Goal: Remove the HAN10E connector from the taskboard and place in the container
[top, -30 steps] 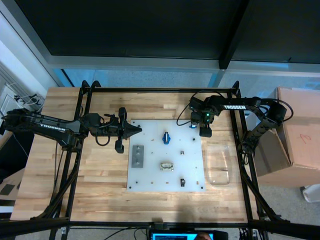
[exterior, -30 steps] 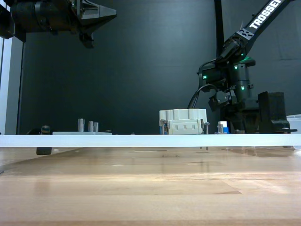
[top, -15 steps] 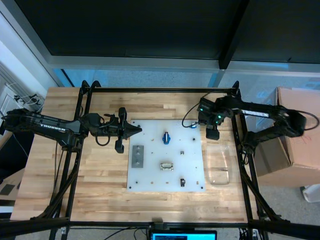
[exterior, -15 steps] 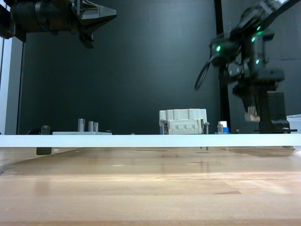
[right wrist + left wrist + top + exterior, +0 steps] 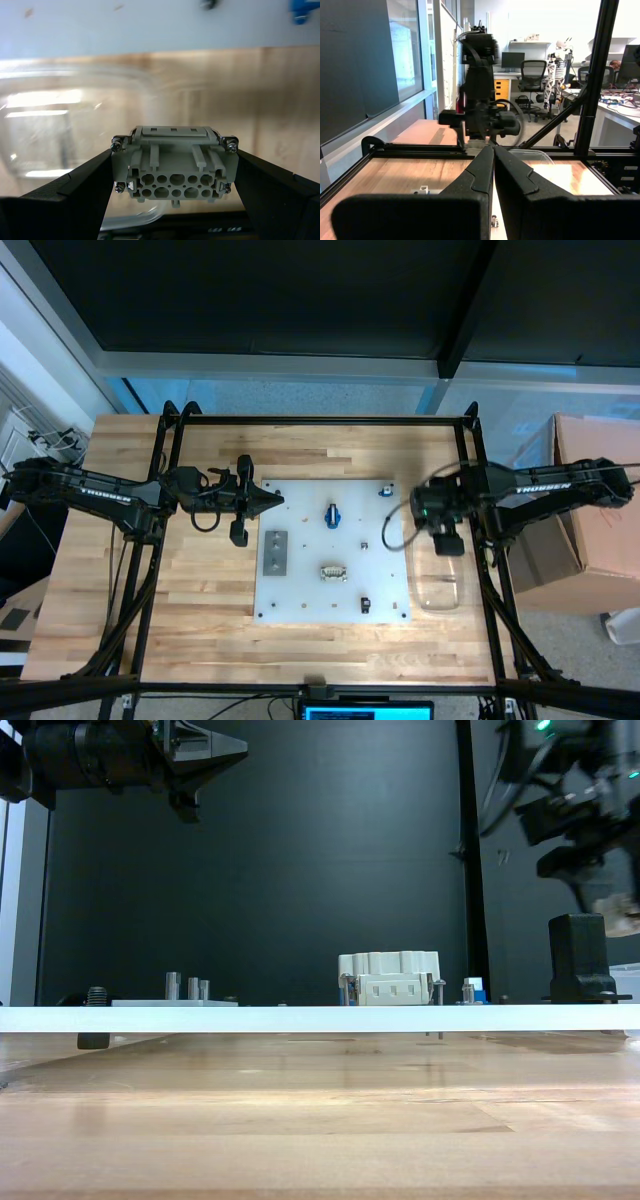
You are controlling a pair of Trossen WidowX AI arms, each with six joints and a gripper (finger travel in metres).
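Lettered TROSSEN along the right arm (image 5: 545,481). Clamped in the right hand (image 5: 447,538) above the single clear container (image 5: 437,585), off the taskboard (image 5: 300,590): HAN10E connector (image 5: 173,170). Pinched closed over the taskboard's edge: left hand (image 5: 493,165).

Grey HAN10E connector (image 5: 174,172), held level, above container (image 5: 437,590)

Your right gripper (image 5: 447,538), fingers clamped on the HAN10E connector (image 5: 175,172), hangs over the far end of the container (image 5: 417,585), whose mouth lies open beneath it. The black frame rail (image 5: 492,570) runs just beside the container's outer side. Your left gripper (image 5: 272,498), fingers together, hovers high over the far left corner of the taskboard (image 5: 300,590), well apart from the right one.
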